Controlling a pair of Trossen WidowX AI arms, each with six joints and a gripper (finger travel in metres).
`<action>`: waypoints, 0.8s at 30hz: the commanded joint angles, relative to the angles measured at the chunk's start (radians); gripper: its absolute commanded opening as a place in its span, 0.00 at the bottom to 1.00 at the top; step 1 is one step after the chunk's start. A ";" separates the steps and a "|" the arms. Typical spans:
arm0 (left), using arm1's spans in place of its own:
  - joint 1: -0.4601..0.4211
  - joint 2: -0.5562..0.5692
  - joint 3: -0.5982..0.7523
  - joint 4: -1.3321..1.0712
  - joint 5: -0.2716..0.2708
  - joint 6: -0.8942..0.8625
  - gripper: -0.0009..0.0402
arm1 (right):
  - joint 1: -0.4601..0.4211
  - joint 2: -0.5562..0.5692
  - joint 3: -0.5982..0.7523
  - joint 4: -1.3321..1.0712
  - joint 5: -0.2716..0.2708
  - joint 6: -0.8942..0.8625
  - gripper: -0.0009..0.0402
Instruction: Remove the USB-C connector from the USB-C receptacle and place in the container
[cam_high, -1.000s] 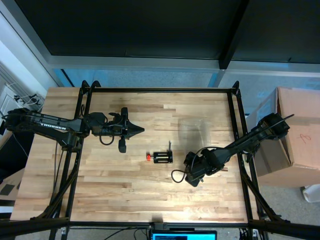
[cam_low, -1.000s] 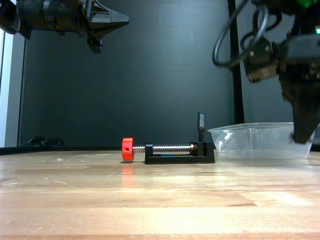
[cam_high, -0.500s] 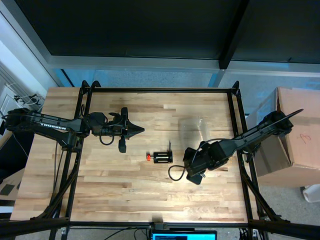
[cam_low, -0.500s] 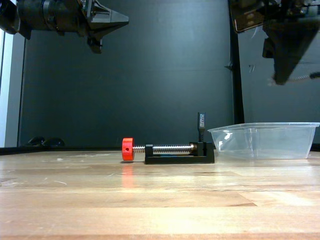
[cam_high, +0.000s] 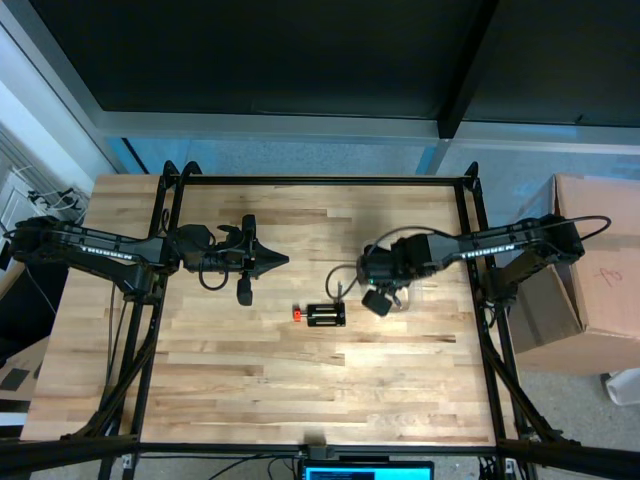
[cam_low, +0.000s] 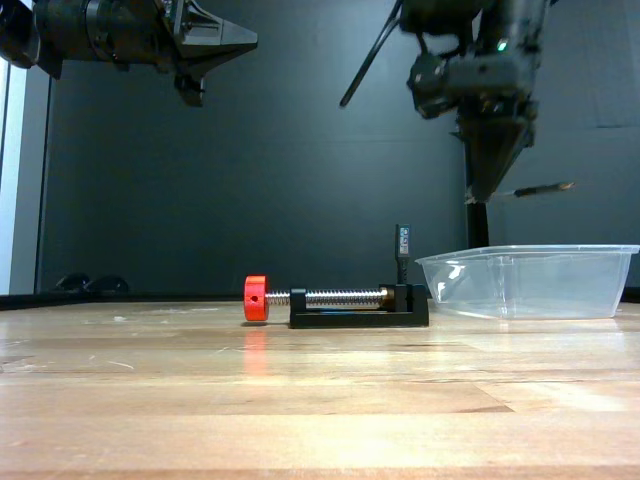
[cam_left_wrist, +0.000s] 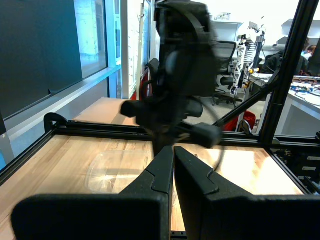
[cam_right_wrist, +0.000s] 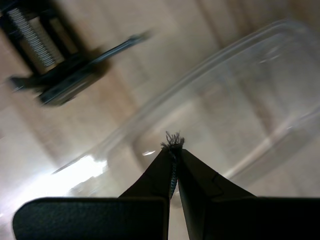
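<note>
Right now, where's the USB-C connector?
Low view: USB-C connector upright in its receptacle on the clamp, left of the container. Right gripper above the container's left end; left gripper high at left.

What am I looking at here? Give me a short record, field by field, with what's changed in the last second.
connector: standing upright in the clamp, no gripper on it
tub: clear, on the table beside the clamp
left gripper: shut, high in the air left of the clamp
right gripper: shut, in the air above the tub
change: connector unmoved; right gripper has swung from the table's near side to over the tub
</note>
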 joint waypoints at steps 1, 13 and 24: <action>0.000 0.000 0.000 0.000 0.000 0.000 0.02 | -0.066 0.001 -0.010 0.008 -0.001 -0.058 0.02; 0.000 0.000 0.000 -0.001 0.000 0.000 0.02 | -0.213 0.001 -0.082 0.092 -0.013 -0.161 0.16; 0.000 0.000 0.000 0.000 0.000 0.000 0.02 | -0.212 -0.006 -0.085 0.108 -0.040 -0.216 0.47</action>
